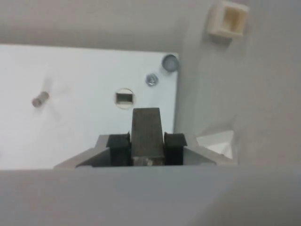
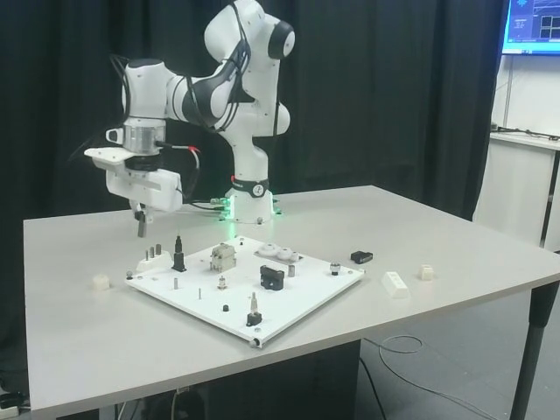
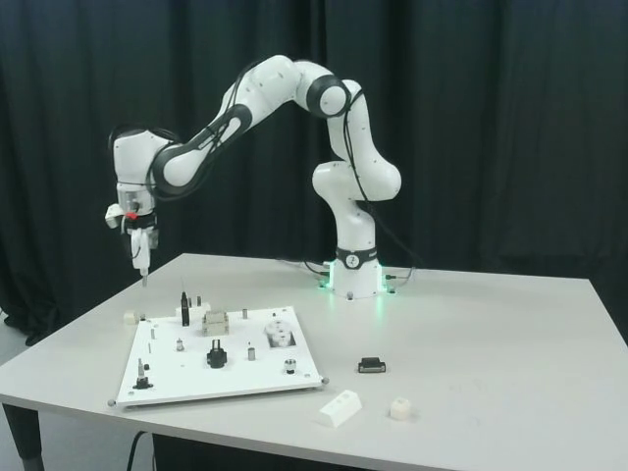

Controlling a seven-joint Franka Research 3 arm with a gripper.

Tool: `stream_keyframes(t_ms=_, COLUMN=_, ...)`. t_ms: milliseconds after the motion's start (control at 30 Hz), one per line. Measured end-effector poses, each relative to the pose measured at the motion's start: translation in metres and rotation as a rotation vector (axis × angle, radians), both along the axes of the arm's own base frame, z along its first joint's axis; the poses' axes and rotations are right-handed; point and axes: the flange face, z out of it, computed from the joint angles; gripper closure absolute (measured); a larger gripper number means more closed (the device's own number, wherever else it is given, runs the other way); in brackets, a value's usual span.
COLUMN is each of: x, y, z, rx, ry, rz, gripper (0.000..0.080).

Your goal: Insert square peg 4.

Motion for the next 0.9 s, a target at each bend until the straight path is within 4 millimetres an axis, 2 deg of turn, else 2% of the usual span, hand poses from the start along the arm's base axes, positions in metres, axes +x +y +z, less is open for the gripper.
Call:
stream_keyframes(t_ms=300, x=0.02, y=-0.012, z=-0.014, rx=0.092, ry=0.013, rz=0.041, gripper=0.0652)
stream_keyframes(t_ms=900, x=0.024, y=-0.007, z=-0.056, rx=0.172, ry=0.054, rz=0.06, gripper=0.0652)
